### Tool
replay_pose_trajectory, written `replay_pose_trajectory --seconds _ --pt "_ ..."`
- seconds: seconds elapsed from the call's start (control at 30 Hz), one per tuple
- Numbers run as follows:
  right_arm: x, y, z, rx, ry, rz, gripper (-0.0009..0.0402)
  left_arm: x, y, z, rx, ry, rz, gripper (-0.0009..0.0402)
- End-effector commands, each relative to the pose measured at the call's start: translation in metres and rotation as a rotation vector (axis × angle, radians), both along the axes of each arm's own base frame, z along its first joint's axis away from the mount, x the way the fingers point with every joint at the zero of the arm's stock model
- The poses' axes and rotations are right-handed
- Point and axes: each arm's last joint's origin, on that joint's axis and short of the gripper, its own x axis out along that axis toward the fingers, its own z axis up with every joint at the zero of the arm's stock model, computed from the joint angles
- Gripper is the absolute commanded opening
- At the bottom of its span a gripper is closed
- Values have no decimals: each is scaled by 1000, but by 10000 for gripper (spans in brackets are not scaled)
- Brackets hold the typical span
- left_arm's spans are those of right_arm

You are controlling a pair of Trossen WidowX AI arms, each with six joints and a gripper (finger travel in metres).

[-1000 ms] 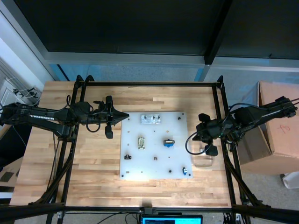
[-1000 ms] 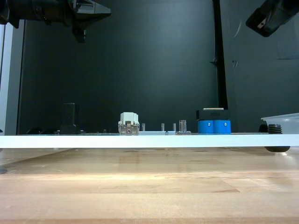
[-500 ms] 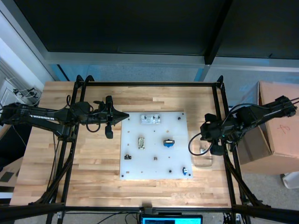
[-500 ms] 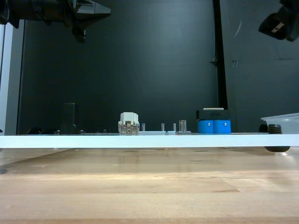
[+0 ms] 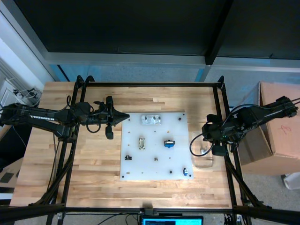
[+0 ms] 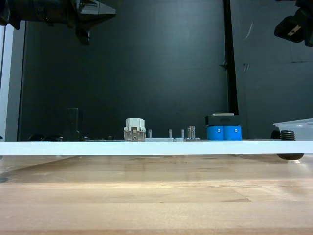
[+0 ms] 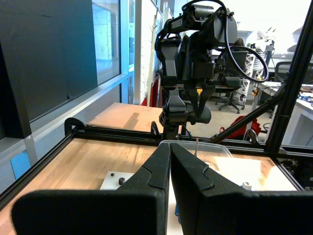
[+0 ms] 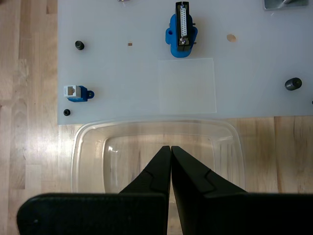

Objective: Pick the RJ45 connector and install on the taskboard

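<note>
Left gripper [image 7: 169, 147], fingers pressed together, hovers at the white board's [image 5: 154, 140] ten o'clock edge. The blue jack [image 5: 186, 172] at five o'clock looks empty. Right gripper [image 8: 170, 148], fingers together too, hangs over the clear tray [image 5: 205, 164] at three o'clock. The connector's place cannot be told. Picking seems not yet begun; next, the right fingers would need to part and descend.

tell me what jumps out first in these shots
A white board lies mid-table, the left gripper hovering shut by its far left corner. The right gripper hangs shut over a clear tray to the board's right. The blue jack at the board's near right corner shows a white top; I cannot tell where the connector is.
</note>
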Motion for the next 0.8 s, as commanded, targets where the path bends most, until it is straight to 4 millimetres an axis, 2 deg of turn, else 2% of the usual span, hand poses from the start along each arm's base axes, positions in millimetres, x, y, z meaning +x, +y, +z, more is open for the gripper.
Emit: replay_pose_trajectory --seconds 0.03,0.3,0.57,0.8 --pt "1 1 -1 8 13 6 0 0 0 0 0 0 0 0" --pt "11 15 -13 -13 119 52 6 0 0 0 0 0 0 0" --pt "27 25 -30 -72 221 53 75 0 0 0 0 0 0 0" --pt "28 25 -41 -104 262 36 118 0 0 0 0 0 0 0"
